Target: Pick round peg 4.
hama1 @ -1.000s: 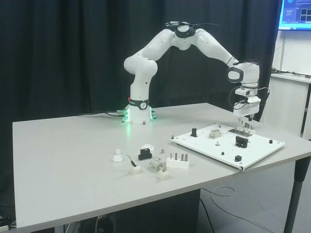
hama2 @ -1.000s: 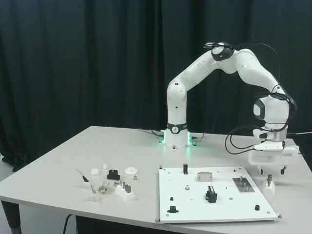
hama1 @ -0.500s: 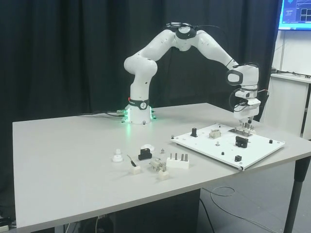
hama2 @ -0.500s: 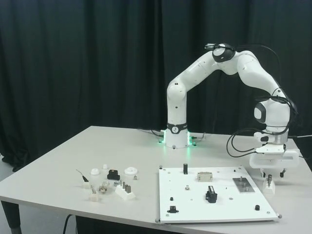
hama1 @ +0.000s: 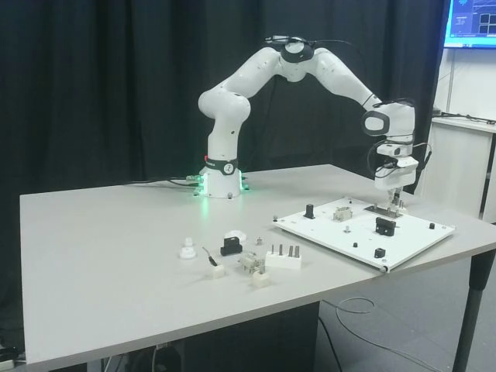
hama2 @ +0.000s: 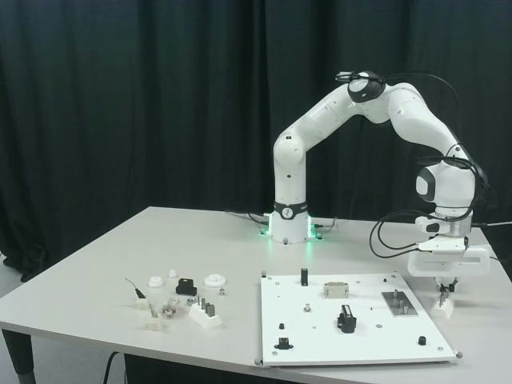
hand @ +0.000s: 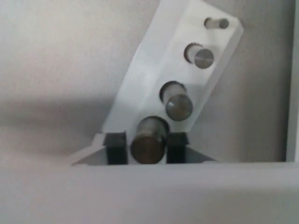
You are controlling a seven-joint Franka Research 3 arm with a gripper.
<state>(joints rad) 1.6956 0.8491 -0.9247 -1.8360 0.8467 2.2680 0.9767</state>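
Note:
In the wrist view a white peg block (hand: 154,70) holds a row of round grey pegs of rising size. The widest one, round peg 4 (hand: 148,140), stands at the end of the row between my gripper's (hand: 145,148) two black pads (hand: 115,148). The pads flank the peg closely, with a thin gap on one side, so the gripper is open around it. In the room views the gripper (hama1: 394,198) (hama2: 442,293) is low over that block (hama2: 442,307), just beyond the white board's far right edge.
The white assembly board (hama1: 411,232) (hama2: 320,330) carries black fixtures and a grey metal plate (hama2: 398,302) close to the gripper. Three smaller pegs (hand: 179,105) share the block. A second peg block (hama2: 206,314) and several loose small parts (hama1: 232,256) lie left of the board.
The arm has lowered the gripper straight down onto the peg block beside the board. Nothing on the table has moved.

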